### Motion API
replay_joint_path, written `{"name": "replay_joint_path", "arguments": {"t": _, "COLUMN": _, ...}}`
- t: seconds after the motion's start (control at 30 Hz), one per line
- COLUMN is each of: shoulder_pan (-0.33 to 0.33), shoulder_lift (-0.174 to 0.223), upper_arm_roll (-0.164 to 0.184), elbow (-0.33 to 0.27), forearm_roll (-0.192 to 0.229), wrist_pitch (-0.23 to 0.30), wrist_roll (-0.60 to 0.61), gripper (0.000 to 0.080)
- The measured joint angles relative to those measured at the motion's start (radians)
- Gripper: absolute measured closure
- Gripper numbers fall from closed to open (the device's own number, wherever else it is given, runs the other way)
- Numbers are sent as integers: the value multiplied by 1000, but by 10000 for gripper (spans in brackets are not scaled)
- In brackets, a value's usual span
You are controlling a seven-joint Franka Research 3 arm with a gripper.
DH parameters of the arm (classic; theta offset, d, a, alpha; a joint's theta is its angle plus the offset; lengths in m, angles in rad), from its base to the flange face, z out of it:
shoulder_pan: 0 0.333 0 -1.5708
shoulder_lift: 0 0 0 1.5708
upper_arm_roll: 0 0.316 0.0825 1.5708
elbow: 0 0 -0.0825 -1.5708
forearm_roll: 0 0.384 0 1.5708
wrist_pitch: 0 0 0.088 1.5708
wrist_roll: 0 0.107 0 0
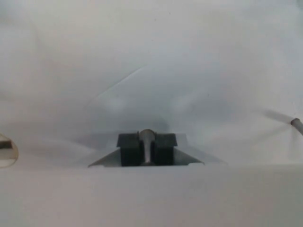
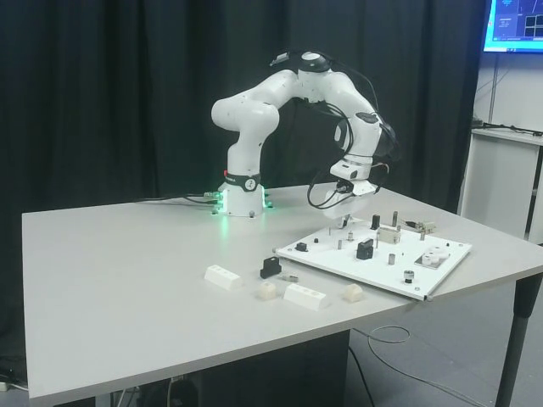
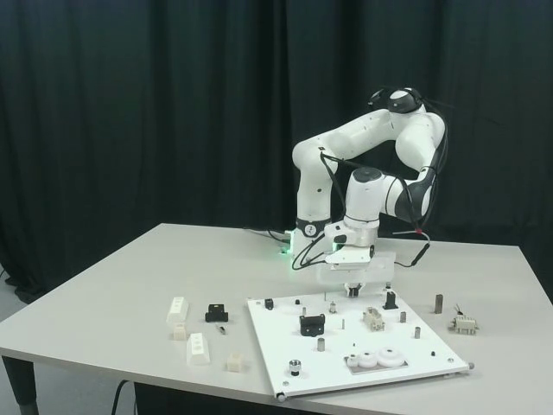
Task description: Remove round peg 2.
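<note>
From my station I see the white arm rising from its green-lit base, folding over at the elbow and coming back down so that the wrist points straight at the white board, with the tool hanging just above the board's far edge, the side nearest the base. In the wrist view the tool is clamped on round peg 2: the two black fingertips press against either side of a slim grey metal cylinder with a smooth, dull sheen and a flat round end. The peg's long axis runs along the fingers, so it stands upright, at right angles to the board, with its free end pointing down toward the board's plain white face; from the room views I cannot tell whether that end still touches the board or is clear of it. The board is a flat, matte square plate lying on the grey surface, studded with small fittings: a black block near its middle, short grey posts standing upright, and white round gears in a recess at the corner farthest from the base. Another thin grey pin shows at the edge of the wrist view, well apart from the held peg. Off the board, on the surface beside its edge, lie pale rectangular blocks and a small black bracket.
</note>
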Motion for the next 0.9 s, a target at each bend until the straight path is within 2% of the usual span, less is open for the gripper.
{"name": "replay_joint_path", "arguments": {"t": 0.53, "shoulder_pan": 5, "shoulder_lift": 0, "upper_arm_roll": -5, "elbow": 0, "forearm_roll": -9, "wrist_pitch": -1, "wrist_roll": -107, "gripper": 738}}
{"name": "replay_joint_path", "arguments": {"t": 0.9, "shoulder_pan": 13, "shoulder_lift": 0, "upper_arm_roll": -39, "elbow": 0, "forearm_roll": -29, "wrist_pitch": -33, "wrist_roll": -70, "gripper": 738}}
